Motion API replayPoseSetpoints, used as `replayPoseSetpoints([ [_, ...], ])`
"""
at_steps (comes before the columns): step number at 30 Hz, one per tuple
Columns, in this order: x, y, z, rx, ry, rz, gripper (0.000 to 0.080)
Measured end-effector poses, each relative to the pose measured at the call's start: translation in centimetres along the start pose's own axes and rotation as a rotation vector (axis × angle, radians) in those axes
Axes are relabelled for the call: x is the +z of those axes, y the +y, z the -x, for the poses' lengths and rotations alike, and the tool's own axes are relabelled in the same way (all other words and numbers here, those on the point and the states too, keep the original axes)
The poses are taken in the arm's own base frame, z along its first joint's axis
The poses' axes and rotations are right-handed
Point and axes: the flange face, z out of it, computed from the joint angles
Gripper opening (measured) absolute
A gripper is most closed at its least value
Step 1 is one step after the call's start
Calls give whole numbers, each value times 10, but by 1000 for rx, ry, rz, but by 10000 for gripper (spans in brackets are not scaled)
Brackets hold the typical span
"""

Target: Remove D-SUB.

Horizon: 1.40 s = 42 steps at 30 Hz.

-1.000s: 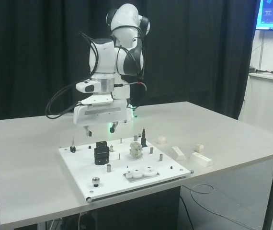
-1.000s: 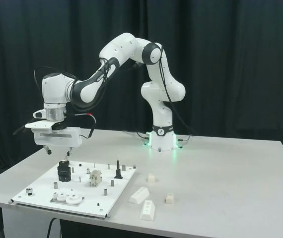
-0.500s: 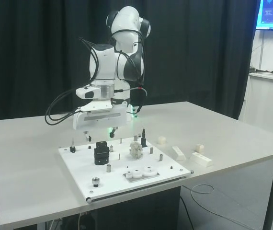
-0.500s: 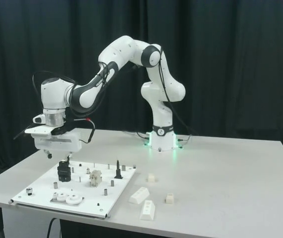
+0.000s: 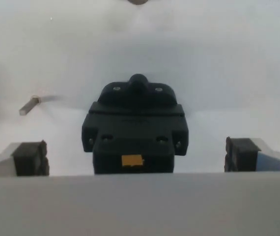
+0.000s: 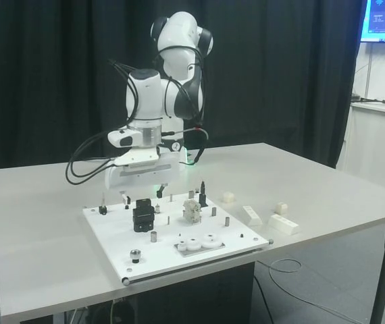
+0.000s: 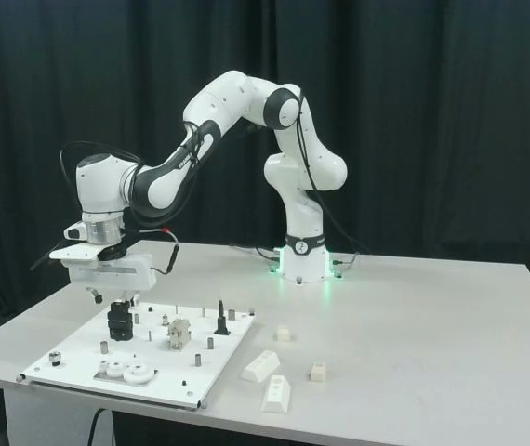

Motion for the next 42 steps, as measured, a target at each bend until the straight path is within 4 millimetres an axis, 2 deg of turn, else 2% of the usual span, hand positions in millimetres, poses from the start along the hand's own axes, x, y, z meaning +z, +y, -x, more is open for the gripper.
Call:
replayPoseSetpoints([
  [21, 21, 6, 12, 11, -58, 7, 800],
  [42, 17, 3, 9, 43, -19, -22, 800],
])
